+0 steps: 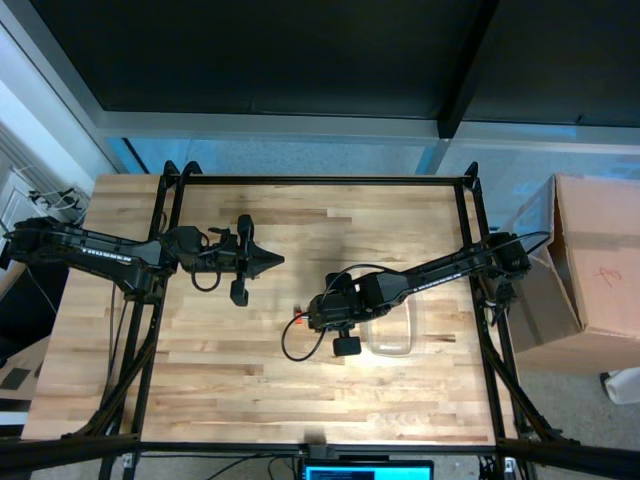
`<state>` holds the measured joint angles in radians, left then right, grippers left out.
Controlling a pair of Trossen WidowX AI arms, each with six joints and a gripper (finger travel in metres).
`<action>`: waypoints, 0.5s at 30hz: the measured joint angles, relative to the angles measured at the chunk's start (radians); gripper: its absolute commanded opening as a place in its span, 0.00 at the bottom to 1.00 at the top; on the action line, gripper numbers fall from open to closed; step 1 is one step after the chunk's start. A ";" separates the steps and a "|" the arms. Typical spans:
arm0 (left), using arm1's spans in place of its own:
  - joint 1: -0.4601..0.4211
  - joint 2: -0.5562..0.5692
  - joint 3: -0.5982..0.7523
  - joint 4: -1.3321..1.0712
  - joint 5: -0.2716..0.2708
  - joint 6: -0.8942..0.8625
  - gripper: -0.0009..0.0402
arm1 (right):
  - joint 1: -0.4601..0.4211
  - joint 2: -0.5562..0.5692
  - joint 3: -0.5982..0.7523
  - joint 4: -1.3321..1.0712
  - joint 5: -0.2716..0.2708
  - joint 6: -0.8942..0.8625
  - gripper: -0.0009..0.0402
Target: Remove the USB-C connector from the USB-C receptacle and place in the container
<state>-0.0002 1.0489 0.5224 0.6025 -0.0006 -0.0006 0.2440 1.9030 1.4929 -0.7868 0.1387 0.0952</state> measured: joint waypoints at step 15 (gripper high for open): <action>0.000 0.000 0.000 0.000 0.000 0.000 0.02 | -0.001 -0.163 0.003 -0.015 0.008 0.003 0.02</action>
<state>-0.0002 1.0489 0.5224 0.6025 -0.0006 -0.0006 0.2432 1.7405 1.4960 -0.8017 0.1463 0.0986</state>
